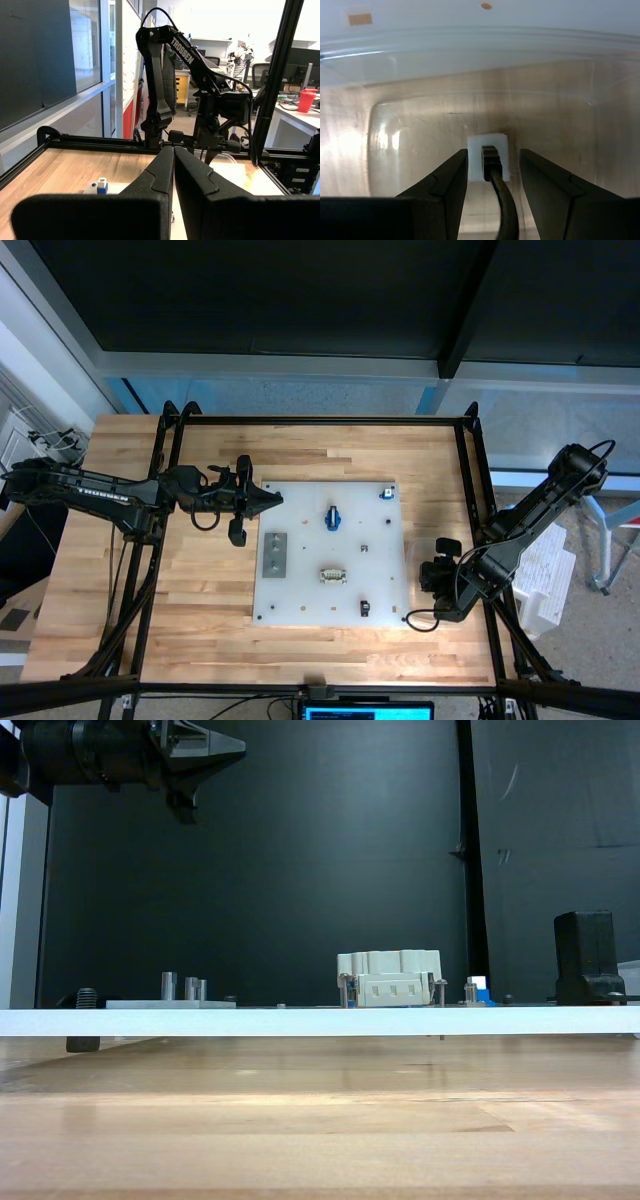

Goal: Pick the USB connector and install on taskboard

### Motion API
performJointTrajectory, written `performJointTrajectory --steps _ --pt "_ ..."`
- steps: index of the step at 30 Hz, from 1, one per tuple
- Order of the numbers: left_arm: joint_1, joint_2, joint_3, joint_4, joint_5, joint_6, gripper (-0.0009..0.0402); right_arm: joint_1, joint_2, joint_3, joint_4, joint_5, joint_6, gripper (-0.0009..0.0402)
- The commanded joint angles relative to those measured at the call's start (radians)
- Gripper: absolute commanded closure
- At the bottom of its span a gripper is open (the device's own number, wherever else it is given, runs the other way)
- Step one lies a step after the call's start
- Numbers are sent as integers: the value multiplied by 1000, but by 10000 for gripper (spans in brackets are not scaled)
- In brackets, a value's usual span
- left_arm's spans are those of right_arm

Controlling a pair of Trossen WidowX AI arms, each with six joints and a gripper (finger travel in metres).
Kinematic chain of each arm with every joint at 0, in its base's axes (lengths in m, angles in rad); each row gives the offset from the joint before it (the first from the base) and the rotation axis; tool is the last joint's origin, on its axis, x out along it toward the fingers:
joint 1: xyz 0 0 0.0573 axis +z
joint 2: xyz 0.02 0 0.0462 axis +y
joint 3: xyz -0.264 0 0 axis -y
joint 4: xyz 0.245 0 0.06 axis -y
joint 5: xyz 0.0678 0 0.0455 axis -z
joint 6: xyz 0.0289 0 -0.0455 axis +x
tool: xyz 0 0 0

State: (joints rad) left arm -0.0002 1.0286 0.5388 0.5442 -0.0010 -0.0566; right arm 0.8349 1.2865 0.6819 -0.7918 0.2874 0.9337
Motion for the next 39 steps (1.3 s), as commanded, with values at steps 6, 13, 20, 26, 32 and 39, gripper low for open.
performJointTrajectory --steps 6,13,20,26,32,39 --pt "0 0 0 0 0 0 393 0 -1 0 5 5 6 265" --pt "0 0 0 0 0 0 393 1 -2 -1 11 4 10 324" --pt "0 0 0 0 0 0 393 5 -16 -11 27 -1 9 382" --pt "0 0 0 0 0 0 393 10 -34 -33 56 1 9 393" --pt "0 0 0 0 0 0 393 19 -69 -54 63 13 9 393" --pt "0 0 0 0 0 0 393 25 -102 -62 54 36 0 393"
